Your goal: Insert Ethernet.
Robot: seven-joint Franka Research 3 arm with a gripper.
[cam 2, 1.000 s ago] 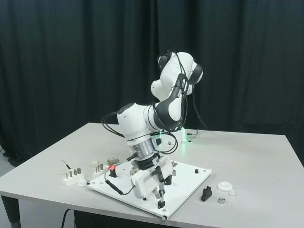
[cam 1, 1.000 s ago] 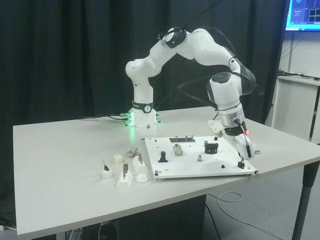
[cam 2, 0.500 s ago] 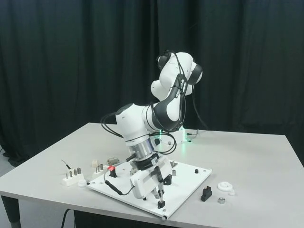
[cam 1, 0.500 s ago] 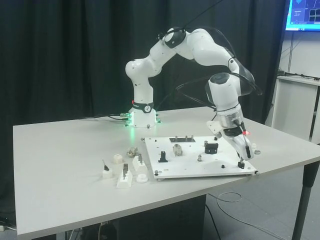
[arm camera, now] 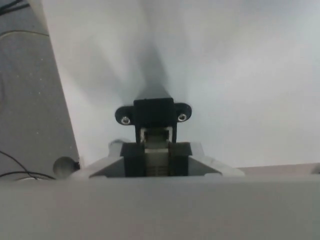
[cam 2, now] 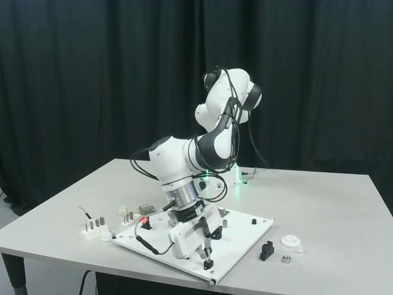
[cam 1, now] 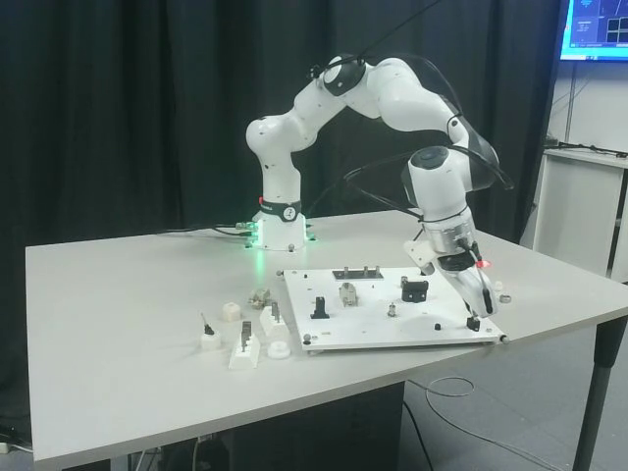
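Plug insertion looks close at hand. Over the last second the arm's wrist has drifted slightly toward the robot base, and the tool (cam 1: 473, 316) has come down at a steeper tilt over the near right corner of the white board (cam 1: 392, 339), with its tip now just above the small black socket block (cam 1: 474, 325) there. In the wrist view the tool's fingers (arm camera: 133, 157) are pressed onto the Ethernet plug (arm camera: 157, 150), pinching it between them, and the plug's nose points straight at the mouth of the black socket block (arm camera: 154, 113), which is screwed down by two bright screws. Seen from the tool, the socket sits at twelve o'clock, dead ahead; plug and socket appear very near, though whether they already touch cannot be told. In the second room view the tool (cam 2: 207, 257) hangs over the same block (cam 2: 208, 265) near the board's front edge. My reading is that alignment is nearly done and the push into the socket remains. Loose white fixtures (cam 1: 245, 345) on the grey surface (cam 1: 118, 294) lie well apart, toward nine o'clock of the board.
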